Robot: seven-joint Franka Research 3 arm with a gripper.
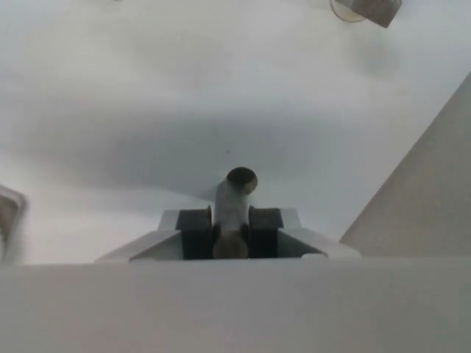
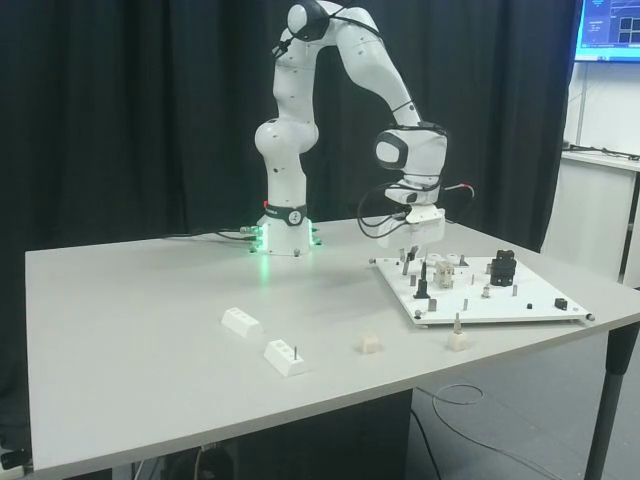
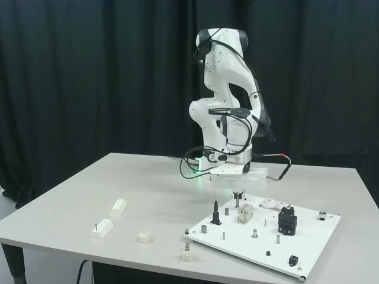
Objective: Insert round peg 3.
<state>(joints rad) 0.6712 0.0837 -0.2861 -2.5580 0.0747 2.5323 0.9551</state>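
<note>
Gripping a short round peg [image 1: 234, 202] between its two black pads [image 1: 193, 232], the tool [image 3: 238, 196] hangs pointing straight down over the white board [image 3: 308, 248], close above its surface. From the wrist view the peg stands upright in the grip, its lower end free over bare white board and not yet in any hole that I can see. The peg's tip sits just above the board near the board's far edge, toward the arm's base.

The white arm [image 2: 345, 60] bends up and over from its base [image 2: 284, 235], which is bolted near the far edge of the grey worktop [image 2: 130, 330] and shows a green glow at its foot. A cable [image 3: 284, 160] loops out from the wrist.

On the board, close to the tool, stand a small black post [image 3: 215, 215] and a white block [image 3: 245, 213]; further along are a black fixture [image 3: 287, 220], a white gear-like disc [image 3: 269, 205] and several small pins and pegs. The board itself lies at the right-hand end of the worktop as seen from the first room view, reaching to its near edge.

Off the board, toward the worktop's near edge, lie two white holders [image 2: 241, 321], one of them [image 2: 285, 357] carrying a thin pin, plus a small pale cube [image 2: 370, 344] and a little block with a peg [image 2: 458, 338] just beside the board's near edge. Black curtains hang behind.
</note>
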